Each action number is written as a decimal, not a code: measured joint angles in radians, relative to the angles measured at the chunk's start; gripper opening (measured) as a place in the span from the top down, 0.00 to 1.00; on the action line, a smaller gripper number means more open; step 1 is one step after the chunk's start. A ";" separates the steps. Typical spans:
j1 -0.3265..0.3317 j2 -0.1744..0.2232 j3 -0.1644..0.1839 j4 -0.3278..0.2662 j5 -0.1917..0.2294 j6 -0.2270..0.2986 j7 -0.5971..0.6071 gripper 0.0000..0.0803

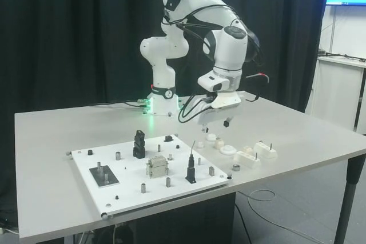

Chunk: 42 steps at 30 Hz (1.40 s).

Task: Pick BNC.

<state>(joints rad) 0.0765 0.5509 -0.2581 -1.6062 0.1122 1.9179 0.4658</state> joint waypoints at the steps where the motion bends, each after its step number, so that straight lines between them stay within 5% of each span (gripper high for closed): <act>1: 0.007 -0.004 0.000 -0.006 0.000 -0.002 0.011 0.00; 19: 0.168 -0.090 0.011 -0.166 0.000 0.024 0.191 0.00; 42: 0.349 -0.162 0.035 -0.338 -0.016 0.219 0.687 0.00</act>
<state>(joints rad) 0.4252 0.3886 -0.2234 -1.9444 0.0958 2.1368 1.1527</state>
